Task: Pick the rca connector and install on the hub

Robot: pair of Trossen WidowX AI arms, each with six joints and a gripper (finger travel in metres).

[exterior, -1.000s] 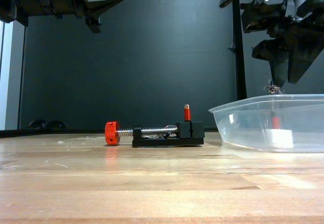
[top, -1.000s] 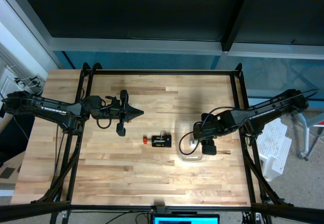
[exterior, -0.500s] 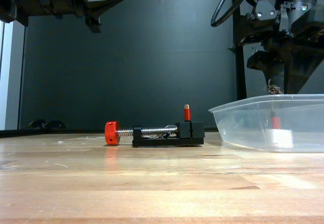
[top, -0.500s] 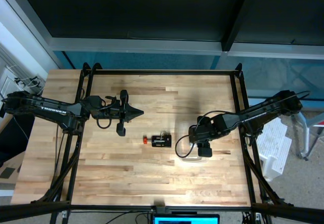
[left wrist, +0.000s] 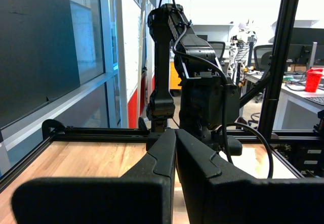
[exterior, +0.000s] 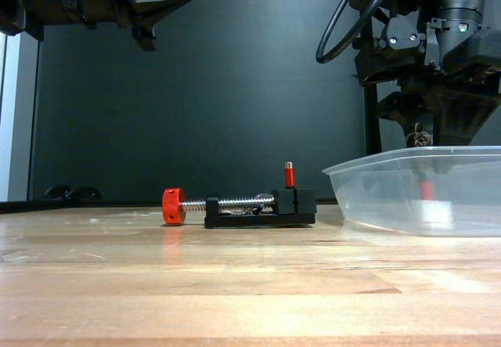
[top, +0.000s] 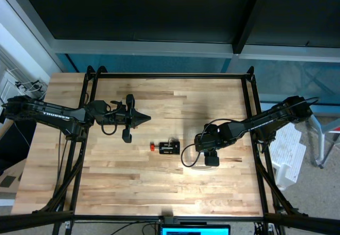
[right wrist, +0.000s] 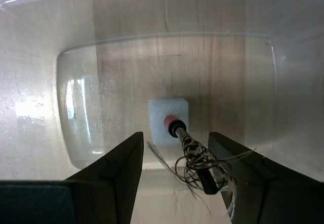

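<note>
Spreading pale and striped, the wooden table [top: 159, 187] is butcher-block planks ringed by a black metal frame [top: 170, 76], with a dark panel rising beyond its far edge and, in the left wrist view, glass partitions and office desks further off. Left of centre lies the hub [top: 170, 148], a small black block; the low view shows a silver threaded rod running out of it to a red knob [exterior: 173, 205] and a short red post [exterior: 289, 174] standing upright on top. Just right of it sits a clear plastic tray [exterior: 376, 198]. Inside the tray a white foam block [right wrist: 161, 118] holds the rca connector [right wrist: 178, 129], a slim dark barrel with a pinkish tip pushed into the foam and a frayed braided tail [right wrist: 202, 166] splaying out behind. The right gripper [right wrist: 174, 139] hangs over the tray with its fingers spread, one on either side of the connector and touching nothing. The left gripper [top: 139, 118] is held high over the table's left part, well apart from the hub, its fingers pressed together on nothing
</note>
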